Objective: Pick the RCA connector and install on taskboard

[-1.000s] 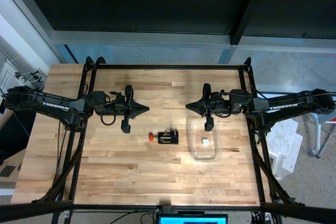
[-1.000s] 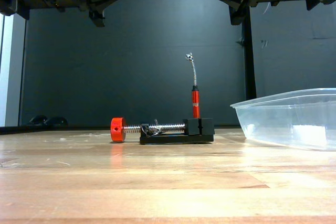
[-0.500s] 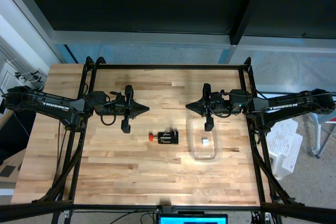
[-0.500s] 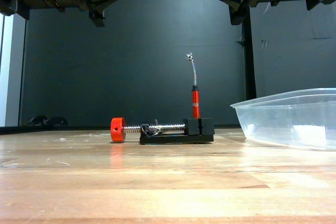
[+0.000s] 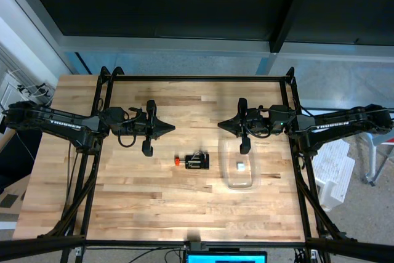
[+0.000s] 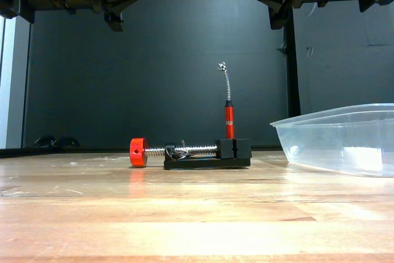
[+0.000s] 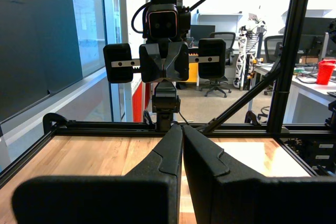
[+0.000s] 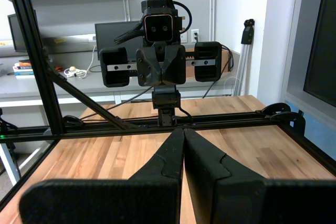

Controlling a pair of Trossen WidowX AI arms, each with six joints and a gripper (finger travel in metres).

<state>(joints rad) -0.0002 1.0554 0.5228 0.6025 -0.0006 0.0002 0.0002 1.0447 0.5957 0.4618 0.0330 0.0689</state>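
The taskboard (image 5: pixel 198 162) is a small black block at mid-table with a red-orange knob (image 5: pixel 176 161) at its left end; the low view shows it too (image 6: pixel 206 154). A slim RCA connector (image 6: pixel 228 120), red-bodied with a silvery coiled tail, stands upright on the block's right end. My left gripper (image 5: pixel 172 128) hovers high, up and left of the block, shut and empty (image 7: pixel 182 128). My right gripper (image 5: pixel 220 125) hovers high, up and right of it, also shut and empty (image 8: pixel 184 129). Their tips face each other across a gap.
A clear plastic tray (image 5: pixel 241 182) lies right of the taskboard, below the right gripper, with a small white cube (image 5: pixel 241 165) inside; its wall shows in the low view (image 6: pixel 332 140). A black metal frame (image 5: pixel 197 79) borders the wooden table.
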